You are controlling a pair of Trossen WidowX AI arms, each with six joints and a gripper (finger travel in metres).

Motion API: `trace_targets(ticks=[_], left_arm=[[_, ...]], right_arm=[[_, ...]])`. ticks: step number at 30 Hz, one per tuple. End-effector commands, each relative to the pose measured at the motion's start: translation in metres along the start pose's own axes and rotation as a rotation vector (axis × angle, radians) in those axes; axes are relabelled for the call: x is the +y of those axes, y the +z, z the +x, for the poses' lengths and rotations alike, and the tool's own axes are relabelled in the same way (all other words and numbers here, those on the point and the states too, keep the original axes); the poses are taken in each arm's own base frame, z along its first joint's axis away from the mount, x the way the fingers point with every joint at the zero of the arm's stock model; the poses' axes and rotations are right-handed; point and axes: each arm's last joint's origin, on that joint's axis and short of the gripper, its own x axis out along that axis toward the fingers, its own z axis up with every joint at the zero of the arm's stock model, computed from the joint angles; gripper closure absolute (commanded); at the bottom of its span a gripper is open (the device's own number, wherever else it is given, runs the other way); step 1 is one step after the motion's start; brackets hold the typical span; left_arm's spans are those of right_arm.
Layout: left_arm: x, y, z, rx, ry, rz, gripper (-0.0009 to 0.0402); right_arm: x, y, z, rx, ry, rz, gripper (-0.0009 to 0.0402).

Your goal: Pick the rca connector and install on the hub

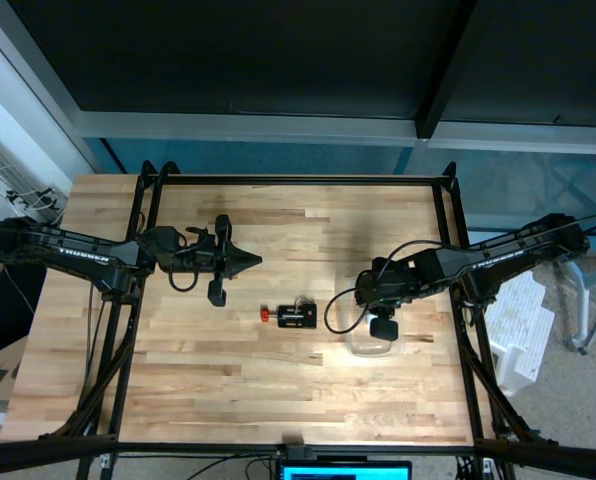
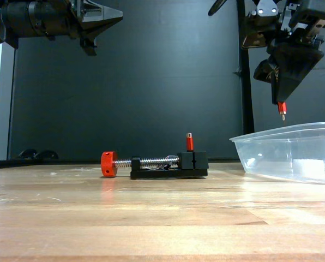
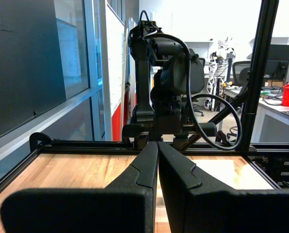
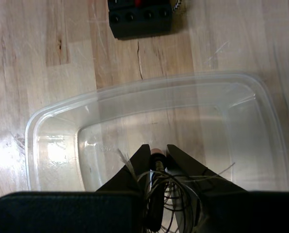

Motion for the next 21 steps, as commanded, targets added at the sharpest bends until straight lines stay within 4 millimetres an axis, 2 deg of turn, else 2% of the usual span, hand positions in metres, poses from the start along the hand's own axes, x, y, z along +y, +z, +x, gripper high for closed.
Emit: trace_targets(ticks=[1, 7, 21], left_arm=[[0.000, 0.000, 0.000, 0.000, 0.000, 0.000, 0.0393], [0.000, 0.000, 0.000, 0.000, 0.000, 0.000, 0.0393], [0.000, 0.000, 0.000, 0.000, 0.000, 0.000, 0.0393]], right_arm=[[0.000, 0.000, -0.001, -0.007, 0.003, 0.003, 0.0393], [0.000, 0.011, 0.000, -0.089, 0.019, 0.022, 0.0393], [0.006, 0.050, 0.017, -0.086, -0.037, 0.024, 0.0393]])
